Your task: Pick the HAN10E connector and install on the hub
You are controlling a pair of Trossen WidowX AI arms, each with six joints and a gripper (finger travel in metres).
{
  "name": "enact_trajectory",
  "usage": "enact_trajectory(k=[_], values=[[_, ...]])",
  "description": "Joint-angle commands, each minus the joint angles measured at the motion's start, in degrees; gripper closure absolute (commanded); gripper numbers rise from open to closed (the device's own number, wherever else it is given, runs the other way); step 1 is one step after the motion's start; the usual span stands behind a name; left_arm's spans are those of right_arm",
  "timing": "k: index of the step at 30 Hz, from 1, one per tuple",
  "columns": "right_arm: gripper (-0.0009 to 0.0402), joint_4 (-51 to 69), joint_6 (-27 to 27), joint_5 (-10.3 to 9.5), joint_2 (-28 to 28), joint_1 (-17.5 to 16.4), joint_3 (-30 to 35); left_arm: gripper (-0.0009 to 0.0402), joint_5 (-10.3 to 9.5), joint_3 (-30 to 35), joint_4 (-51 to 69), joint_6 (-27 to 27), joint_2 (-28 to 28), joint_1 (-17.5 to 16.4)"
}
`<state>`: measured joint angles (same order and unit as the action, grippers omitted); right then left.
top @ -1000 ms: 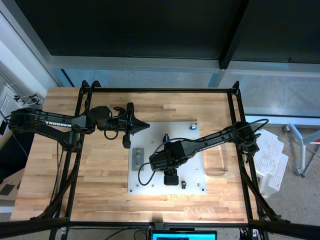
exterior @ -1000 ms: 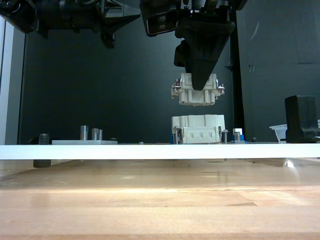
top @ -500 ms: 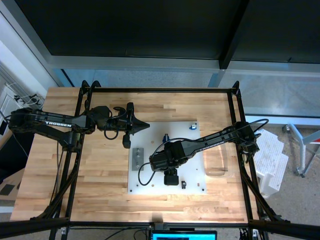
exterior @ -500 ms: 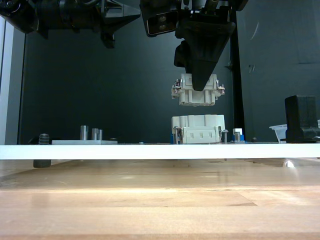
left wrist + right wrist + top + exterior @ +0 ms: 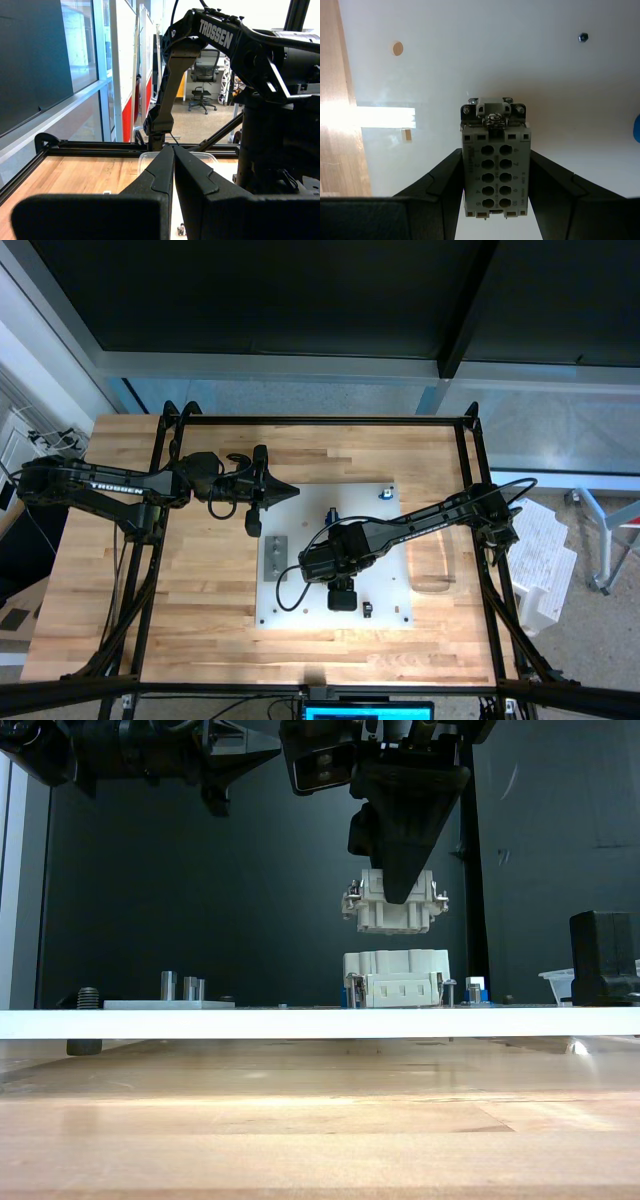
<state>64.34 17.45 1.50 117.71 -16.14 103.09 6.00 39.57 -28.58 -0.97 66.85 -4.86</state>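
My right gripper (image 5: 394,898) hangs over the white plate (image 5: 300,612), shut on the HAN10E connector (image 5: 393,906), a light-grey plug block held level. The hub (image 5: 395,978) stands on the plate directly under it, with a clear gap between the two. In the right wrist view the connector (image 5: 495,167) shows two rows of contact holes, with the black fingers (image 5: 442,182) pressed on both its long sides. In the high view the right gripper (image 5: 342,592) covers both the connector and the hub. My left gripper (image 5: 290,490) hovers shut beyond the plate's back left corner, holding nothing.
A grey block with pegs (image 5: 274,558) sits on the plate's left side. A small blue part (image 5: 384,493) is at its back right, and a tiny black part (image 5: 367,609) is near the front. A clear container (image 5: 435,565) lies right of the plate.
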Motion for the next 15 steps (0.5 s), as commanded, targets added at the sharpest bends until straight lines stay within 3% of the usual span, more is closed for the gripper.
enact_trajectory(k=[1, 15], values=[[0.0393, -1.03, -0.04, 0.04, 0.04, -0.02, -0.7, 0.0393, 0.0, 0.02, 0.0, 0.02, 0.0, -0.02], [0.0393, -2.89, 0.07, 0.02, 0.04, 0.0, -2.95, 0.0393, 0.02, 0.02, -0.02, 0.02, 0.0, 0.0]])
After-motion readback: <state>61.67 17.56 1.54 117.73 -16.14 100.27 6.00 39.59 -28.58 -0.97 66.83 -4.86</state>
